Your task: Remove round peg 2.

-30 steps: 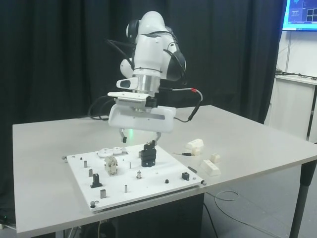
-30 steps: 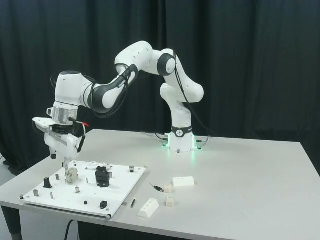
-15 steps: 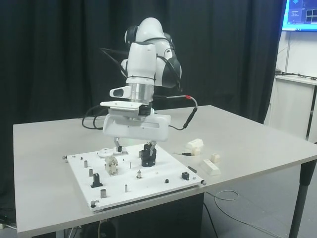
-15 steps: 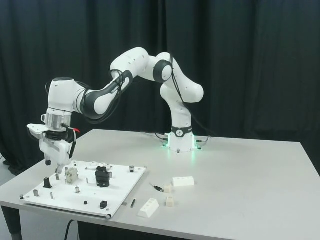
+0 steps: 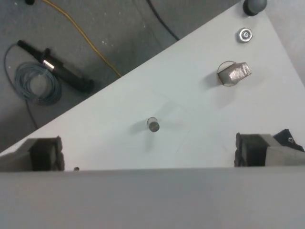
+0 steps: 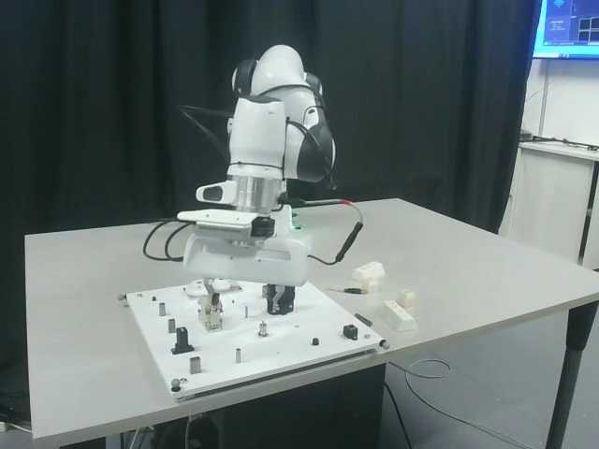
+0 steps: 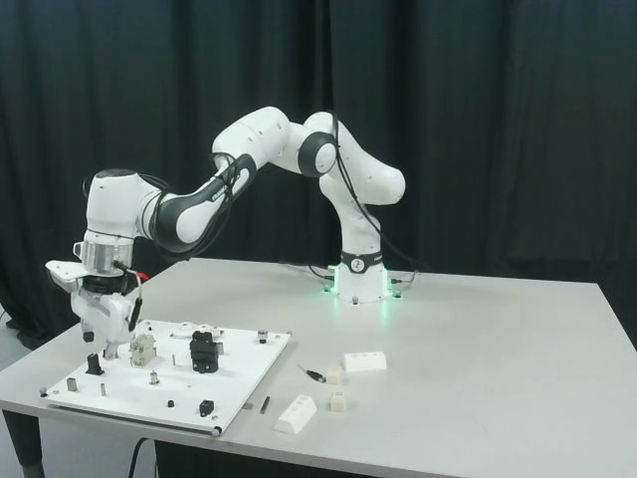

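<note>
- Round peg (image 5: 153, 125): small grey metal cylinder, standing upright in its hole on the white board (image 5: 200, 124), near the board's edge. Seen end-on in the wrist view.
- Gripper (image 5: 143, 153) hangs above the board with fingers spread wide, one pad (image 5: 45, 153) to each side of the peg, nothing between them. Not yet centred on it.
- Handling, my read: rigid, light, smooth sides, so likely slippery. No crush risk.
- Best hold: on the exposed shank just above the board, pads square to the axis.
- Pull should go straight along the axis; a tilted pull would probably jam it in the hole.
- Larger faceted metal part (image 5: 233, 73) stands well apart, no clash expected.
</note>
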Robot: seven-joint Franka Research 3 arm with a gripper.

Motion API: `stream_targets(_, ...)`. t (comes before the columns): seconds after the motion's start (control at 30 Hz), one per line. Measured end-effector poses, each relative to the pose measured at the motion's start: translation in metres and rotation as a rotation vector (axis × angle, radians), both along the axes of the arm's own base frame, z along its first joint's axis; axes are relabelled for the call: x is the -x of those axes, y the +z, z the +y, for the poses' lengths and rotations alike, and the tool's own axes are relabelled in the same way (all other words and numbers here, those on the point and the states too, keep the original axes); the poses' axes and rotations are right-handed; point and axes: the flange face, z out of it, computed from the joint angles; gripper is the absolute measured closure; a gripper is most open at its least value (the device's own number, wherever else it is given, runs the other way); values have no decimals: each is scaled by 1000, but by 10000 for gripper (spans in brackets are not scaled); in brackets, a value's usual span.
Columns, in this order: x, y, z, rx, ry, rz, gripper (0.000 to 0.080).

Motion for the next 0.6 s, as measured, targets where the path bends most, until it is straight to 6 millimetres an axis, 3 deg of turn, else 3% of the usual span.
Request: stream_targets(0.6,-6,-29,-17,-17,14,-9,3)
